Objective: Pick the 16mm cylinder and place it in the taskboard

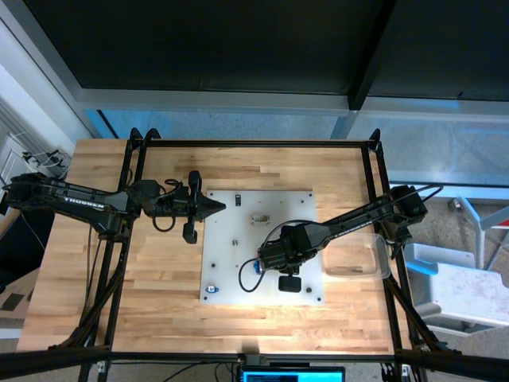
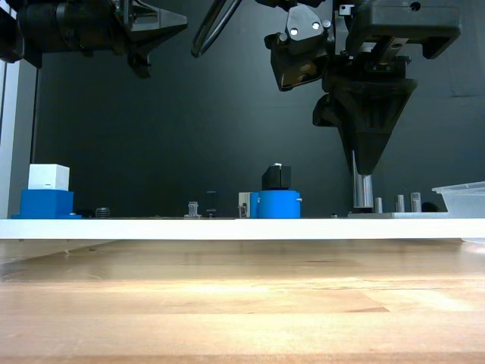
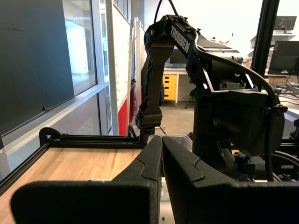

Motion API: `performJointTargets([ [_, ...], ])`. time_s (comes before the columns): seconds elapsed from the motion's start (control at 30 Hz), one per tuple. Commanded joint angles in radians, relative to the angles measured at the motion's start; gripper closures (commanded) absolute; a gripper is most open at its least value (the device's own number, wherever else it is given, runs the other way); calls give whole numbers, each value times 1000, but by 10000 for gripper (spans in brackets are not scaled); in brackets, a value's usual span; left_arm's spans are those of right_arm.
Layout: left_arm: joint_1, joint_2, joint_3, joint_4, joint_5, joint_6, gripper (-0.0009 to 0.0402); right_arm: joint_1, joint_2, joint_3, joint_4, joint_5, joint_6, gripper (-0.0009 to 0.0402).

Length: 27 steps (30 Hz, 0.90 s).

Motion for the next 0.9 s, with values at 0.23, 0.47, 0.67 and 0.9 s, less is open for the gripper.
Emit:
performJointTargets([
  [0.23, 0, 0, 0, 0, 0, 0, 393, -1, 0, -16, 23, 8, 5, 365],
  [0.47, 0, 0, 0, 0, 0, 0, 393, -3, 0, -17, 24, 8, 5, 365],
  [0.67, 0, 0, 0, 0, 0, 0, 393, -3, 10, -20, 28, 7, 8, 365],
  [0.9, 0, 0, 0, 0, 0, 0, 393, -3, 11, -27, 46, 8, 9, 365],
])
